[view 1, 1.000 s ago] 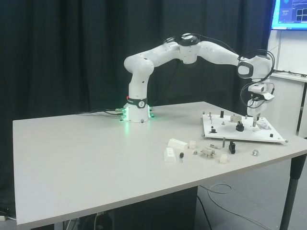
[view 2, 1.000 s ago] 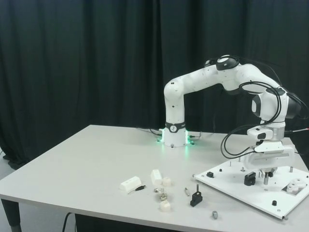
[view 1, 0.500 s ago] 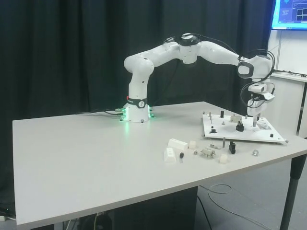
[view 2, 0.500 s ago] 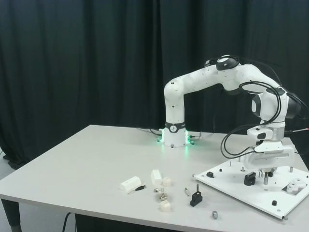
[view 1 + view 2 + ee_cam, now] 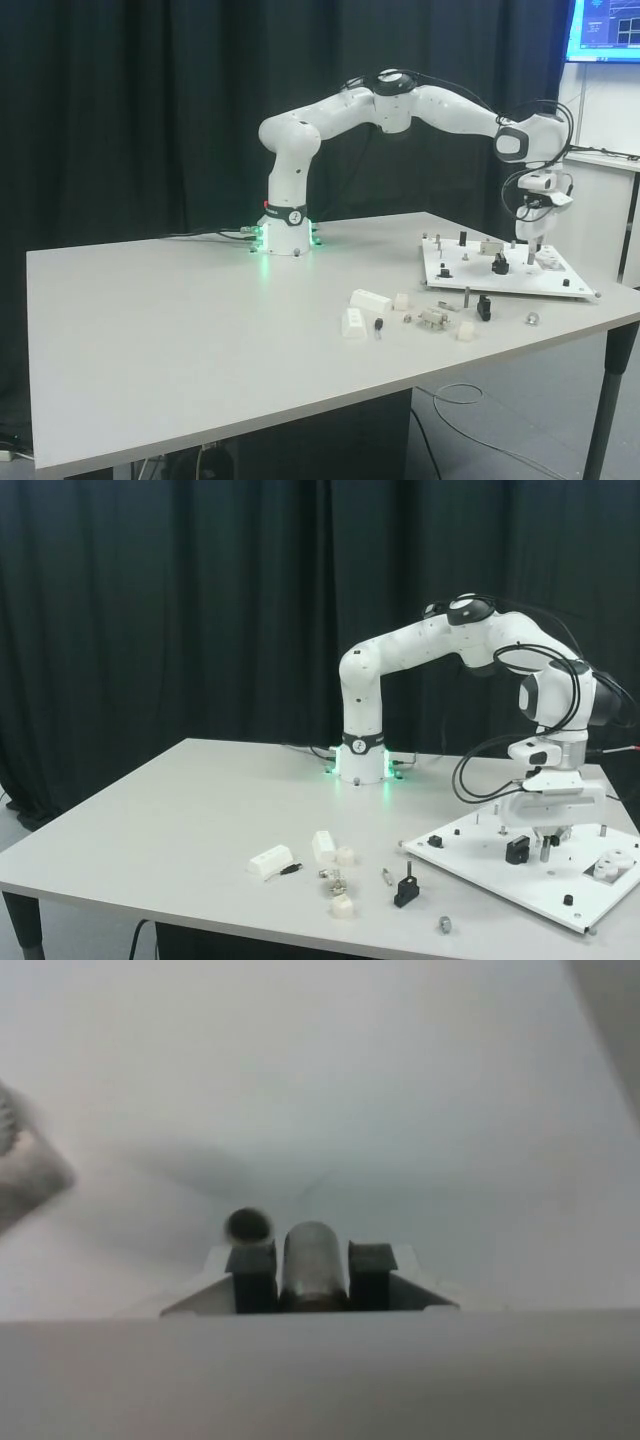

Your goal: Place round peg 4.

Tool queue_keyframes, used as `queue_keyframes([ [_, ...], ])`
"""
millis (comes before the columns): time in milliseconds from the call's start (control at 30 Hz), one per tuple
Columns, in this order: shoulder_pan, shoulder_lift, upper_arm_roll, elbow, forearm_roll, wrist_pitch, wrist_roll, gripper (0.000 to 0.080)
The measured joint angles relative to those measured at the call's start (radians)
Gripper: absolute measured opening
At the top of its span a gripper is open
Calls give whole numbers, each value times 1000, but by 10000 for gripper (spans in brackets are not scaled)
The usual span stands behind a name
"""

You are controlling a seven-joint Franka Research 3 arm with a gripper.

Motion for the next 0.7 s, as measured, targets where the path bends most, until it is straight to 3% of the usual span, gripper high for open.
queue_keyframes([
  [300, -37, 0, -9, 0, -36, 30, -19, 150],
  [700, -110, 2, -12, 0, -50, 32, -71, 150],
])
